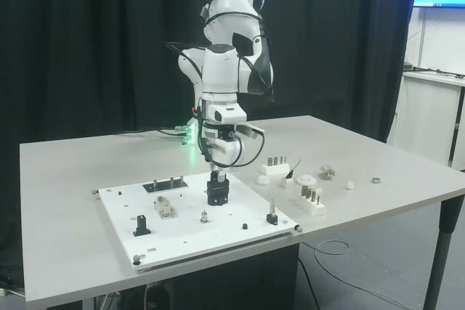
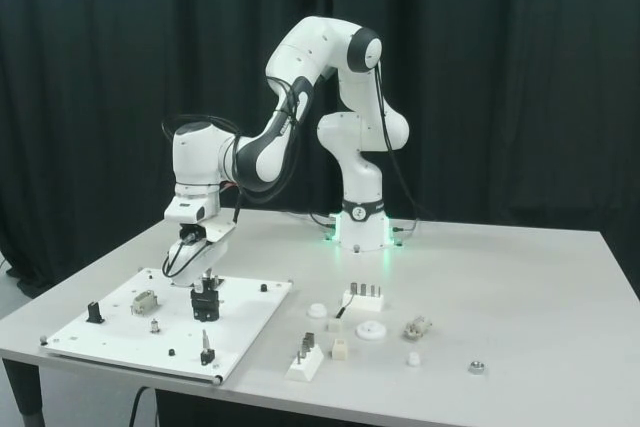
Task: Insert D-SUB.
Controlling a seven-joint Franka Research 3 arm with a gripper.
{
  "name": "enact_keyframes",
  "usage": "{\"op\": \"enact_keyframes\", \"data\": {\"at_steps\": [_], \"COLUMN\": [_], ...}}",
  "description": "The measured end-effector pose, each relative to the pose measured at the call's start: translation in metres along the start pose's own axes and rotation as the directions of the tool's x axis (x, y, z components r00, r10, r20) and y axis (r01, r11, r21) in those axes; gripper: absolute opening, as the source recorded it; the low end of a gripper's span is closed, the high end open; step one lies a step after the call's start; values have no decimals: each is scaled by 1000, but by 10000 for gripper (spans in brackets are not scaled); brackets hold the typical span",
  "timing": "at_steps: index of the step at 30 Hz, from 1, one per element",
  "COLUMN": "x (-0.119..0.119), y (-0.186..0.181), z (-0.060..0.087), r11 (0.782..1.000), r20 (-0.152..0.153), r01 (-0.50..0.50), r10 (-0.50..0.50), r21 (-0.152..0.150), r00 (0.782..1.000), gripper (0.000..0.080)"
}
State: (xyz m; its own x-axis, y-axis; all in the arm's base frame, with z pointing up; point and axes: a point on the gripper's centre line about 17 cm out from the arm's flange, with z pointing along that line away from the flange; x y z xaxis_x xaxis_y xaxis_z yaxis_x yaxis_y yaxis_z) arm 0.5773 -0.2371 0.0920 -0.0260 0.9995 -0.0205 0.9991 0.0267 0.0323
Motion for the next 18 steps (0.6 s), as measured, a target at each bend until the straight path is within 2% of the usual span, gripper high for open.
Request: {"op": "enact_keyframes", "data": {"at_steps": [6, 7, 14, 15, 16, 18], "x": [2, 3, 3, 3, 3, 3], "y": [1, 1, 2, 2, 2, 2], "z": [-1, -1, -5, -5, -6, -7], "r11": [1000, 1000, 1000, 1000, 1000, 1000], "r20": [0, 0, -5, -5, -5, -5], "r01": [16, 16, 17, 17, 17, 17], "r10": [-16, -16, -17, -17, -17, -17], "r21": [4, 4, 9, 9, 9, 10], "r00": [1000, 1000, 1000, 1000, 1000, 1000], "gripper": [155, 360, 360, 653, 763, 763]}}
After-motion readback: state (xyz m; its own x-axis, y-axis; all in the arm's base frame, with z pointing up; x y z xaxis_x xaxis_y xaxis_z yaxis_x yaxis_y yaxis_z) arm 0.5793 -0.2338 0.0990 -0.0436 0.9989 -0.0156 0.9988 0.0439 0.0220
